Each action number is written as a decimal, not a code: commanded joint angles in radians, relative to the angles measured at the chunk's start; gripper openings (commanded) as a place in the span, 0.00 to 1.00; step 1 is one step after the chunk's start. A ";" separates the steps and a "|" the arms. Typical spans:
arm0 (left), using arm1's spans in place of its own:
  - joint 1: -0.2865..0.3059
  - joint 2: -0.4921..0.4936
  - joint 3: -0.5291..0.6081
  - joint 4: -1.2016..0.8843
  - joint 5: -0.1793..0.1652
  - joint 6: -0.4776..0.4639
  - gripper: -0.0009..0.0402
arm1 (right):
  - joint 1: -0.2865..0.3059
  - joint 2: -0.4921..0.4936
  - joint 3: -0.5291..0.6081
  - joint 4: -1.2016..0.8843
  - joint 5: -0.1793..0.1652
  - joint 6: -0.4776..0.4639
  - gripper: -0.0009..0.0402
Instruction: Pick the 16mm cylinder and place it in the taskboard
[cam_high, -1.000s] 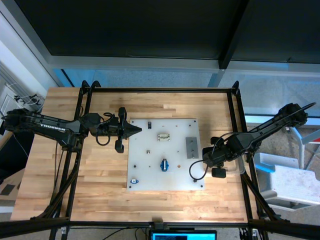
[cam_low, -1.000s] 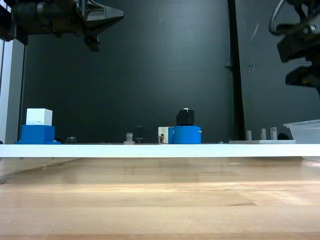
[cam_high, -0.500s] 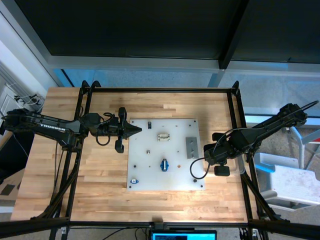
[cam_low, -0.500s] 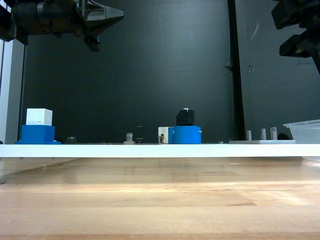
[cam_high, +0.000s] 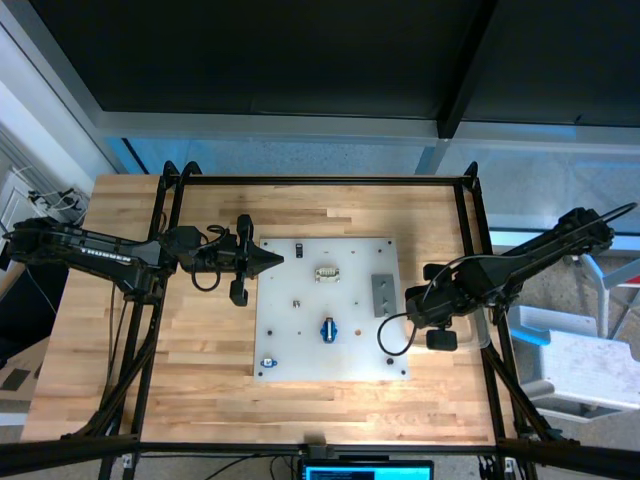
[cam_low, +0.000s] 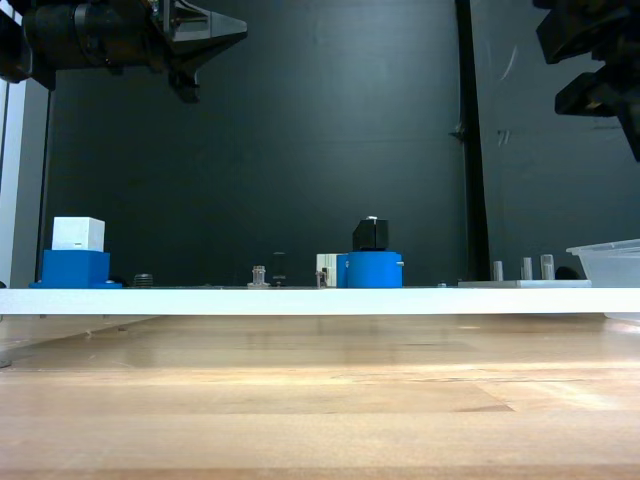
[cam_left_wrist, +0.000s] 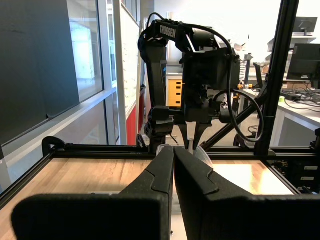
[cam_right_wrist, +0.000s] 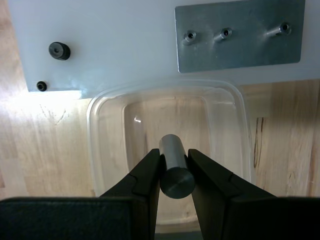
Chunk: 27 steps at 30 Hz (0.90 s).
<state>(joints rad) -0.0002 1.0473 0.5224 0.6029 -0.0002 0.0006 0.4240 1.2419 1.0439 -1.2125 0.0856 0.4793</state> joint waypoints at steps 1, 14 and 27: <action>0.000 0.000 0.000 0.000 0.000 0.000 0.02 | -0.018 0.019 0.000 0.039 0.000 -0.025 0.04; 0.000 0.000 0.000 0.000 0.000 0.000 0.02 | -0.064 0.128 0.039 0.111 0.001 -0.085 0.04; 0.000 0.000 0.000 0.000 0.000 0.000 0.02 | -0.093 0.265 0.141 0.135 0.002 -0.154 0.04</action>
<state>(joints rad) -0.0002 1.0473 0.5224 0.6029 -0.0002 0.0006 0.3321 1.4929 1.1736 -1.0790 0.0868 0.3328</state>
